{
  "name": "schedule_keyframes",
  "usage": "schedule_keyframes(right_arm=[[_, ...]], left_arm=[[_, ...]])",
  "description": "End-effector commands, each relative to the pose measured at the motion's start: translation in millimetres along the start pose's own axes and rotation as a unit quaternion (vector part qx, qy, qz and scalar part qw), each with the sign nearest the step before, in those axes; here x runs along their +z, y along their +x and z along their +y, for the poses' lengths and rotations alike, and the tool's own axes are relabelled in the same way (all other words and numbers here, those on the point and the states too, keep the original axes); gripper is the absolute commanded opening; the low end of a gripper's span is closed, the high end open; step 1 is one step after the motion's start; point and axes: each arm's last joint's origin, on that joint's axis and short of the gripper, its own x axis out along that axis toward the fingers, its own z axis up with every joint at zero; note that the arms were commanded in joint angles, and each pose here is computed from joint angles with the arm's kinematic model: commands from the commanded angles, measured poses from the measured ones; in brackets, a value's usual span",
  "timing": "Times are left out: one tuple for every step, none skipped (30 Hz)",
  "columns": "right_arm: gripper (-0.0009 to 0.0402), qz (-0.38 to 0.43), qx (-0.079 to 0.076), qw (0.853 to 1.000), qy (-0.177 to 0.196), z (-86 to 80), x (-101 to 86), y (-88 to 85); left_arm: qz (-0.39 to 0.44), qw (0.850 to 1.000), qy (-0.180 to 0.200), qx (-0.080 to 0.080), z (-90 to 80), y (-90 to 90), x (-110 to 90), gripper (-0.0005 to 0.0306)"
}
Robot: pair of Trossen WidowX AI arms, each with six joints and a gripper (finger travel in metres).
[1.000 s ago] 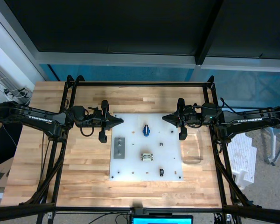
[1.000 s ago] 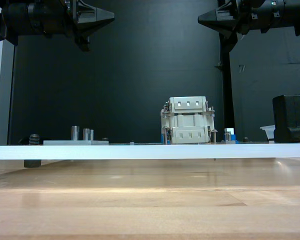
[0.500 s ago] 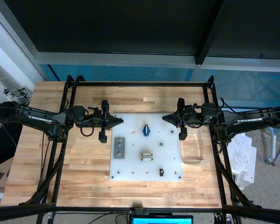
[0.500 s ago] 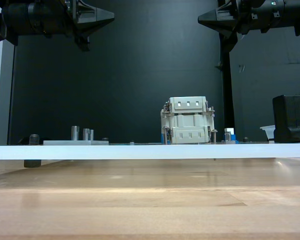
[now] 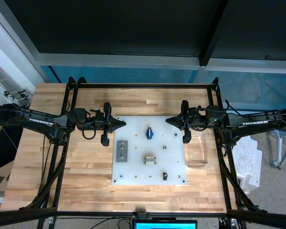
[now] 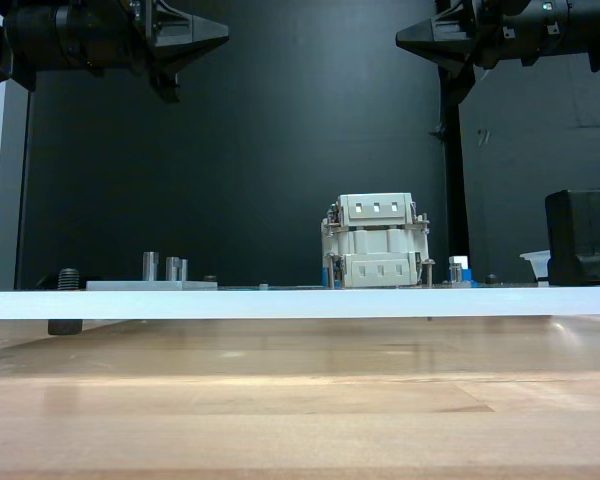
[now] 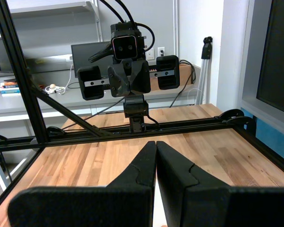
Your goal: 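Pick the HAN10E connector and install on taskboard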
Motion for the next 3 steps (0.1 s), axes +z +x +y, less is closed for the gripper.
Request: schedule_keyframes(right_arm=[[0.0, 0.0, 0.0, 1.0, 0.0, 0.1, 0.0, 0.1], [0.0, 0.0, 0.0, 1.0, 0.0, 0.1, 0.0, 0.1], [0.0, 0.0, 0.0, 1.0, 0.0, 0.0, 0.0, 0.1]], left_arm=[[0.0, 1.0, 0.0, 0.0, 0.0, 0.0, 0.1, 0.0001], [0.0, 1.0, 0.0, 0.0, 0.0, 0.1, 0.0, 0.0001], [0.0, 1.0, 0.0, 0.0, 0.1, 0.0, 0.1, 0.0001]])
